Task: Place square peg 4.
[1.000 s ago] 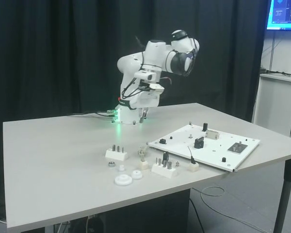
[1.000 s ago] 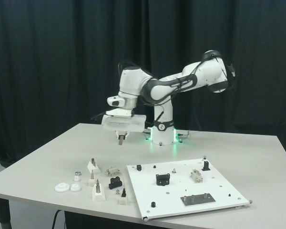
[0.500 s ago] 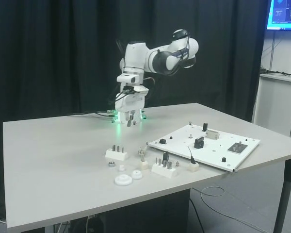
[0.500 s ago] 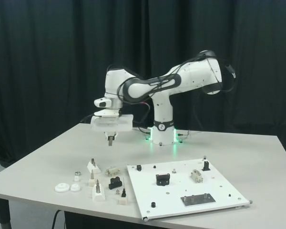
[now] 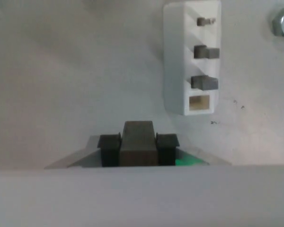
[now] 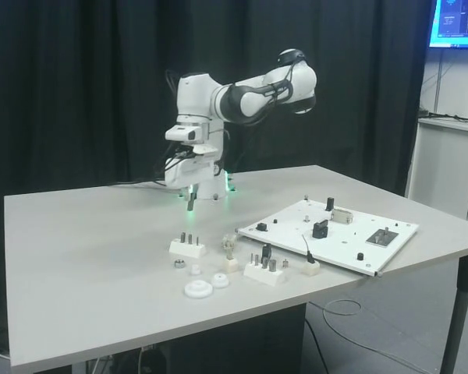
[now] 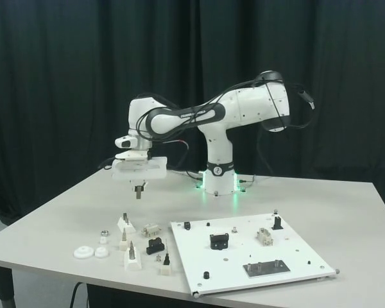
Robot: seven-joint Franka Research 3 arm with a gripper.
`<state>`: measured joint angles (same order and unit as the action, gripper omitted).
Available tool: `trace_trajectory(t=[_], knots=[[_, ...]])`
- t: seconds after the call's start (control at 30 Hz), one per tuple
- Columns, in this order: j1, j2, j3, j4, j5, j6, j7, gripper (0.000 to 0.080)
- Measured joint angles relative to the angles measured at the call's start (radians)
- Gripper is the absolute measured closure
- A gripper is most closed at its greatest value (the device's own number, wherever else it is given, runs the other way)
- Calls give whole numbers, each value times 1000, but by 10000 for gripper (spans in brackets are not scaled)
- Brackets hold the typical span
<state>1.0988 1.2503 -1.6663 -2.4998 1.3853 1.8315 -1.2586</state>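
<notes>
Square peg (image 5: 139,144) sits low in the middle of the wrist view, a grey block pinched between the two black fingers (image 5: 110,149) of the gripper (image 5: 138,150). In the upper right of that frame lies a white holder block (image 5: 192,56) with three smaller pegs standing in it and one square socket (image 5: 199,102) open at its near end; a nut (image 5: 283,21) lies at the far upper right edge.

First room view: the gripper (image 6: 189,199) hangs left of centre, well above the grey table (image 6: 86,257), with the holder block (image 6: 187,246) below it and slightly nearer the camera. A white board (image 6: 331,231) of fittings lies to the right.

Second room view: the gripper (image 7: 138,190) hangs left of centre — the holder block (image 7: 125,224) sits lower in the frame, among loose parts.

Judgement: the peg is not yet over the open socket. Risks from here:
- descent off-line, so the peg lands on the block's rim and tips or shoves the block — it appears unfixed;
- peg twisted against the square opening, causing a jam;
- a finger striking the neighbouring peg.
</notes>
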Motion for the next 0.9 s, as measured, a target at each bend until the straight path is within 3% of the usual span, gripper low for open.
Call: trace_trajectory(t=[0.4,0.9], knots=[[-89,19,49,35,61,-18,-58,648],[-175,34,91,105,85,-17,-86,648]])
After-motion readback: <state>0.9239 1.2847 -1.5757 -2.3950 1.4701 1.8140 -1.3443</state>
